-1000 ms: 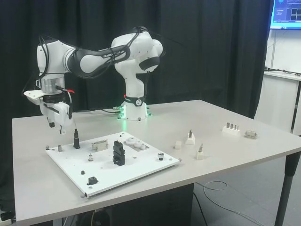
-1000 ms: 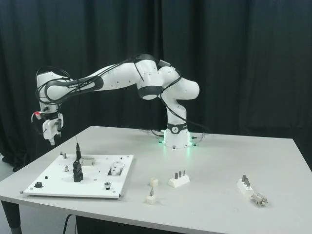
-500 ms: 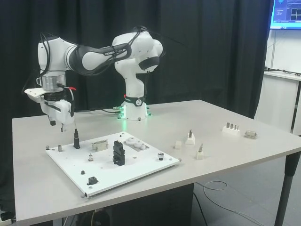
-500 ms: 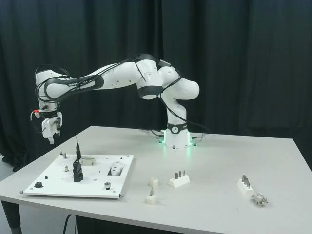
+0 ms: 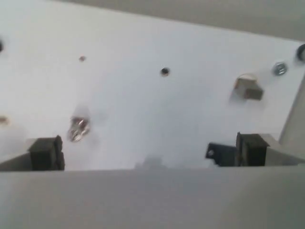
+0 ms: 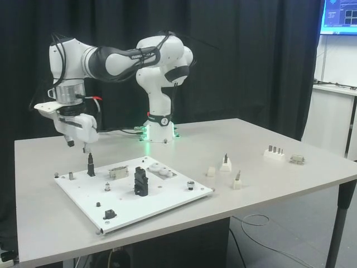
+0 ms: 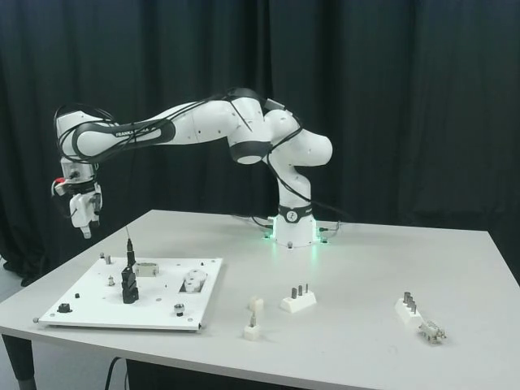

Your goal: Pick square peg 2.

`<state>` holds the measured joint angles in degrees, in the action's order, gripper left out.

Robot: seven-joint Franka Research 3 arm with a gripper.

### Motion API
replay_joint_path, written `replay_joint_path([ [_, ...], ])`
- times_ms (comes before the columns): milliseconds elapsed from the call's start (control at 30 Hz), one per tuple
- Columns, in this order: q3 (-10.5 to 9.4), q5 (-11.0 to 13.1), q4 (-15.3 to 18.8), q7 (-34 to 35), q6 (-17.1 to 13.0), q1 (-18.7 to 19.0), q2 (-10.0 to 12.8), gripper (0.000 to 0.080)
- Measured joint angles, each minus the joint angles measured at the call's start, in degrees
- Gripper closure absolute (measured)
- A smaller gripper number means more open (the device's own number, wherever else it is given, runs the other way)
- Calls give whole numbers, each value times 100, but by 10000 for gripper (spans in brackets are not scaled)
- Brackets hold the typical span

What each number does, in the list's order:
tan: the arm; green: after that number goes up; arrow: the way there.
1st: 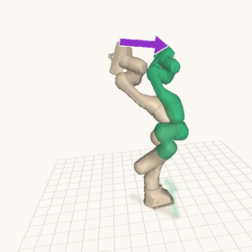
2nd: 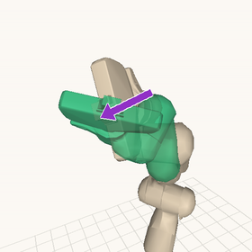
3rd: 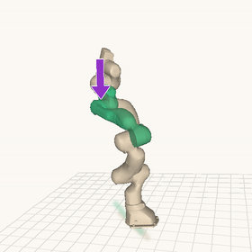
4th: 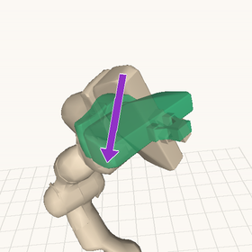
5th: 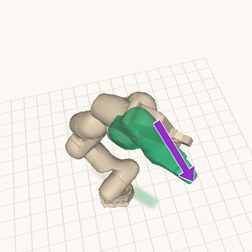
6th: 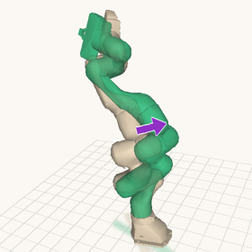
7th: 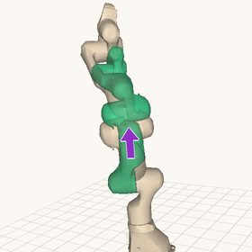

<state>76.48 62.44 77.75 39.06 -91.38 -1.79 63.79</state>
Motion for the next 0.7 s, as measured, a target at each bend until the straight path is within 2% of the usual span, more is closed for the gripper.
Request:
replay_joint_path([
  [300,-36,2,-188,-26,395,149,-147,3],
  [700,-35,-3,-198,9,940,638,-300,3],
])
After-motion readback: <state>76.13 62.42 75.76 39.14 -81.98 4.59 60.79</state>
